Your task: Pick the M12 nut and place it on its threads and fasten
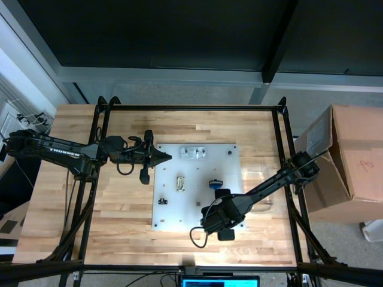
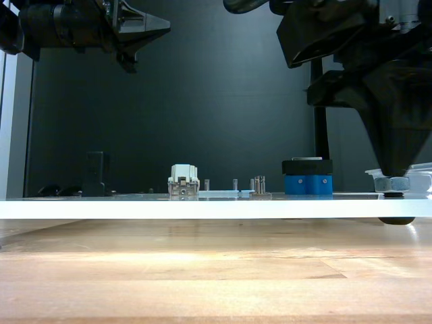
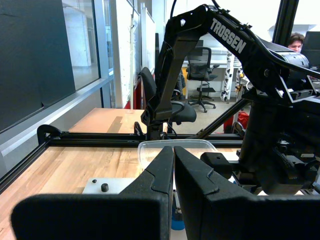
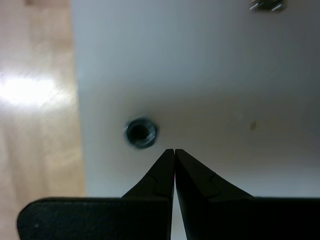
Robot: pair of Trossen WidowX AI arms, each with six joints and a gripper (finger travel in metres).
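The small silver nut sits on its black stud at the near right edge of the white board, with only a sliver of black showing beneath it. My right gripper points straight down over it, shut with nothing between its fingers. In the right wrist view the nut lies free just beside the closed right gripper, not held. From above, the right gripper hides the nut. My left gripper hovers high over the board's far left edge, shut and empty.
A clear tray lies off the board's right side, behind the stud in the low view. A blue-and-black part and a white connector stand mid-board. A cardboard box sits beyond the right frame rail.
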